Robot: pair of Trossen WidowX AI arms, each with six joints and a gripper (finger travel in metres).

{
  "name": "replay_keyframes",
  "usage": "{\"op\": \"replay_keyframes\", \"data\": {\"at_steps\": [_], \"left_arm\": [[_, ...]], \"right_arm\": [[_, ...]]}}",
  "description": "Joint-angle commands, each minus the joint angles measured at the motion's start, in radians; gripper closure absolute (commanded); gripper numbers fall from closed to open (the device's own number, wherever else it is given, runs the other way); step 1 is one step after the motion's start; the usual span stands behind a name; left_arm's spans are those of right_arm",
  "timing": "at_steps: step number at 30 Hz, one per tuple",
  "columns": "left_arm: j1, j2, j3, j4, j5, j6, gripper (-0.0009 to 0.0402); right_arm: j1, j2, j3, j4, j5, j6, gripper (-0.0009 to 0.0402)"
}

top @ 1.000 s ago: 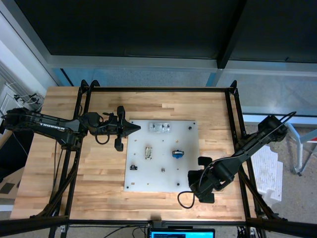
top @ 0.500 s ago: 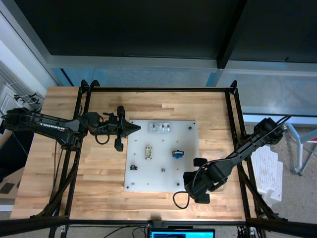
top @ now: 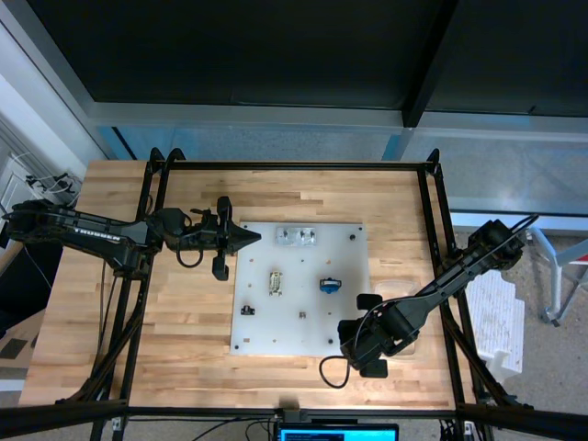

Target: Pick the RJ45 connector and install on taskboard

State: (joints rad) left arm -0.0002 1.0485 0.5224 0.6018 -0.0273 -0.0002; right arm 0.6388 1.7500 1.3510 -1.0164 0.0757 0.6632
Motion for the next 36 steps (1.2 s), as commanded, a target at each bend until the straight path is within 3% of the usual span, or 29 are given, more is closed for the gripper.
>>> {"op": "replay_keyframes", "data": {"at_steps": [1,9,36], "left_arm": [[0.0,0.0,0.0,0.001,0.0,0.0,0.0393],[0.0,0.001,0.0,0.001,0.0,0.0,0.0393],[0.0,0.0,0.0,0.001,0.0,0.0,0.0393]], "right_arm": [[0.001,0.0,0.0,-0.007,0.0,0.001,0.0393],[0.001,0.0,-0.008,-0.005,-0.017,0.0,0.0393],[0.003,0.0,-0.021,0.018,-0.016,-0.018,0.0393]]}}
